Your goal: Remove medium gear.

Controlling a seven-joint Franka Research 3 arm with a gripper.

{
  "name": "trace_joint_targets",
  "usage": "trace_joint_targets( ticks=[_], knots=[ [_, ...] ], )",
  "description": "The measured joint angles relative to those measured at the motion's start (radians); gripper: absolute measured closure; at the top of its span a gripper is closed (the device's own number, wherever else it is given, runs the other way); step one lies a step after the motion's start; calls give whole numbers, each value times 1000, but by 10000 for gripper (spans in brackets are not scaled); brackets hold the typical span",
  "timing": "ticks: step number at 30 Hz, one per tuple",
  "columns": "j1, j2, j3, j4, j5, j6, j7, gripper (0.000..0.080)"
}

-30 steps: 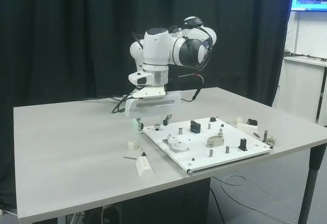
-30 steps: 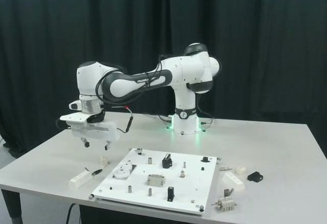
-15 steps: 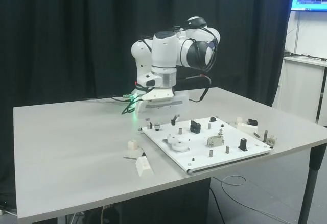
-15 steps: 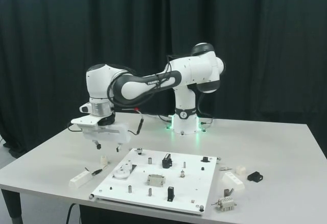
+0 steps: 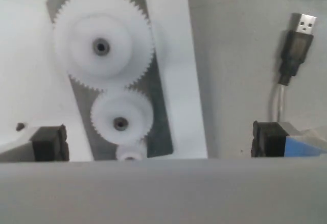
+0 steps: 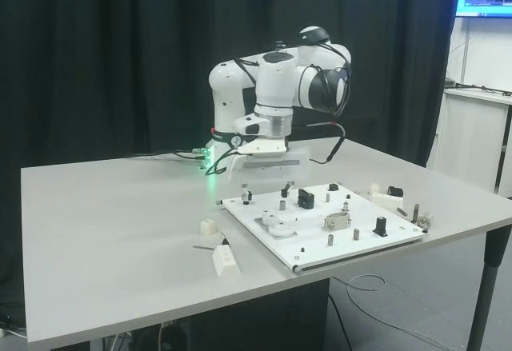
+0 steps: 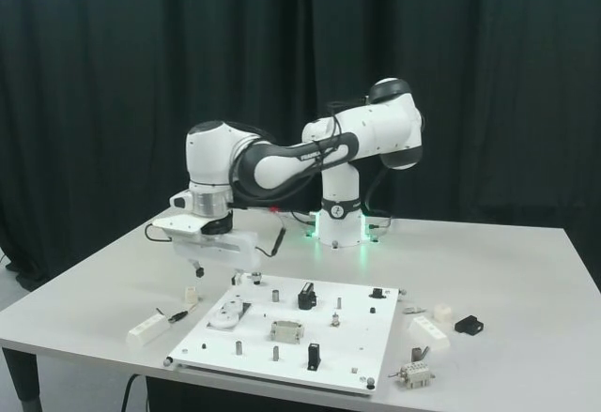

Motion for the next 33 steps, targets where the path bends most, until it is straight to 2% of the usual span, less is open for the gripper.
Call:
trace_joint_targets(
  ticks=[8, 17, 28, 33],
  knots=[
    [34, 0, 29, -25, 9, 57, 4, 3],
    [53, 0, 57, -42, 17, 85, -1, 3],
    [84, 0, 62, -97, 18, 101, -35, 3],
    [102, 0, 64, -124, 33, 114, -50, 3]
  ],
)
